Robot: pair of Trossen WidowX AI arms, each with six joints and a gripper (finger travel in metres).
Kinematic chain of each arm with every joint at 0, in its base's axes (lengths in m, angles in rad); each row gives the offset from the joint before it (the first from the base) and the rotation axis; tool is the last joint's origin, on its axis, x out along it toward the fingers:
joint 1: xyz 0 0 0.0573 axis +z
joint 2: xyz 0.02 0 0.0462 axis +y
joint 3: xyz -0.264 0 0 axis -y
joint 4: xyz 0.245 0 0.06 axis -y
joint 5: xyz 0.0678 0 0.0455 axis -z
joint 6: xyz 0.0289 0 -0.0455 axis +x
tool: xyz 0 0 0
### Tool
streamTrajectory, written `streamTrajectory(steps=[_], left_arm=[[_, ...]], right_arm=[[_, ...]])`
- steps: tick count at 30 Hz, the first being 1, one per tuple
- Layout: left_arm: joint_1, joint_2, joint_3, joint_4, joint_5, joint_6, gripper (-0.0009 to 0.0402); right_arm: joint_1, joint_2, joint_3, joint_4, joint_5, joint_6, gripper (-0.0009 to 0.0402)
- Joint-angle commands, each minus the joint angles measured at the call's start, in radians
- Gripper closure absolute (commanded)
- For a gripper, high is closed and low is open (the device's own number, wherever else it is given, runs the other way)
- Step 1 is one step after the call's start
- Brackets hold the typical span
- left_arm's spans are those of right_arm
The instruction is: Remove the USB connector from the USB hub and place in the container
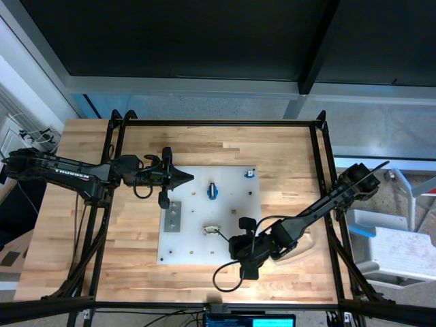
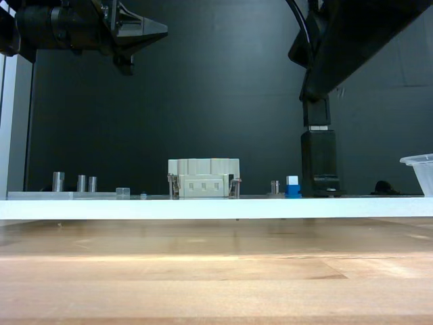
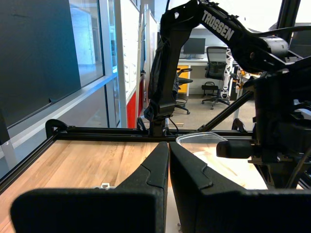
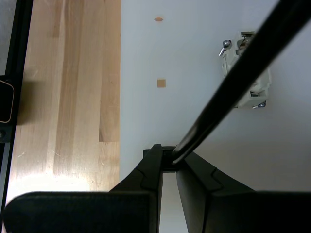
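Low view, left gripper (image 2: 164,28) aloft, right gripper (image 2: 318,188) pinching USB connector (image 4: 204,121)

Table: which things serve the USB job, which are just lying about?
Job: dark USB connector with black cable, in the shut right tool low over the white board; clear plastic container. USB hub not visible.
Idle: beige connector block; blue clip; grey metal bar; left tool, shut, raised over board's far-left corner.

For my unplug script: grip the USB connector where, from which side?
Pinch the USB connector by its plug body from straight above, not the thin slanting tail; the right gripper, at the board, is shut on it so. The left gripper, shut, hangs over the board's far-left corner.
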Motion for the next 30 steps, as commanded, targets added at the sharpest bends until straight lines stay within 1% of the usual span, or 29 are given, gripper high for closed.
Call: streamTrajectory(steps=[1,4,9,11,17,21,23,26,30], left_arm=[[0.000,0.000,0.000,0.001,0.000,0.000,0.0392],[0.000,0.000,0.000,0.000,0.000,0.000,0.0392],[0.000,0.000,0.000,0.000,0.000,0.000,0.0392],[0.000,0.000,0.000,0.000,0.000,0.000,0.0392],[0.000,0.000,0.000,0.000,0.000,0.000,0.0392],[0.000,0.000,0.000,0.000,0.000,0.000,0.0392],[0.000,0.000,0.000,0.000,0.000,0.000,0.0392],[0.000,0.000,0.000,0.000,0.000,0.000,0.0392],[0.000,0.000,0.000,0.000,0.000,0.000,0.0392]], right_arm=[[-0.011,0.018,0.040,-0.042,-0.025,-0.018,0.0393],[-0.016,0.045,0.093,-0.111,-0.039,-0.028,0.0393],[-0.019,0.074,0.155,-0.176,-0.045,-0.047,0.0393],[-0.019,0.074,0.160,-0.185,-0.050,-0.044,0.0393],[-0.018,0.074,0.159,-0.176,-0.045,-0.032,0.0393],[-0.014,0.070,0.150,-0.157,-0.036,-0.018,0.0393],[-0.011,0.065,0.146,-0.152,-0.014,-0.014,0.0393],[-0.007,0.053,0.125,-0.128,-0.010,-0.008,0.0393],[0.004,0.027,0.073,-0.075,0.015,0.012,0.0393]])
